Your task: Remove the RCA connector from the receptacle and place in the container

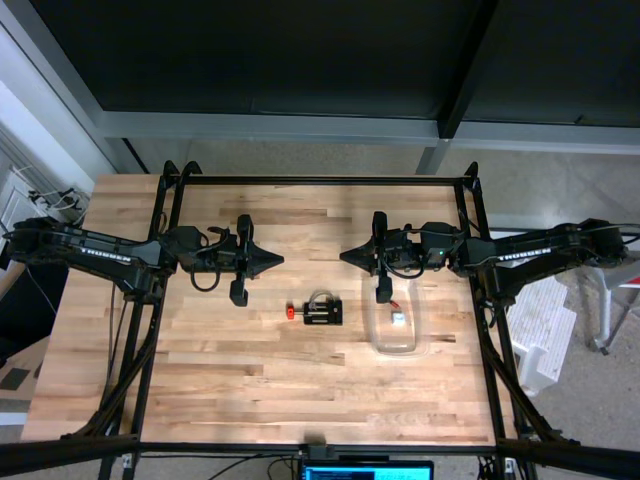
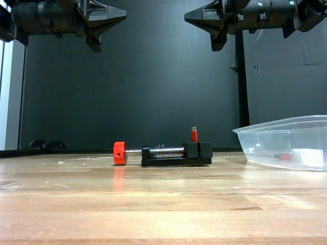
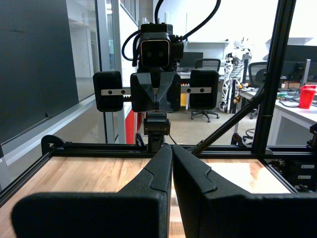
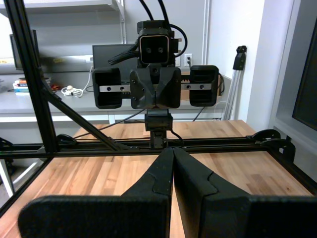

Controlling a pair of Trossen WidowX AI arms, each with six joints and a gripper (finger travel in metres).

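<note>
L hand [image 1: 279, 260] & R hand [image 1: 343, 256] both clenched, tips facing, high over wooden worktop [image 1: 250, 370]. Small black block-shaped receptacle [image 1: 322, 312] sits mid-worktop. Clear plastic tray container [image 2: 265, 140] is near, on its right, w/ small red-tipped piece [image 2: 285, 156] inside.

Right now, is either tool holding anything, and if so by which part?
Nothing is held. The left tool and the right tool are both shut on nothing, raised well clear of the receptacle and the container.

Black receptacle [image 1: 323, 312], red knob [image 1: 291, 312] — clear container [image 2: 286, 135] — pale wood-strip table [image 1: 250, 385]
</note>
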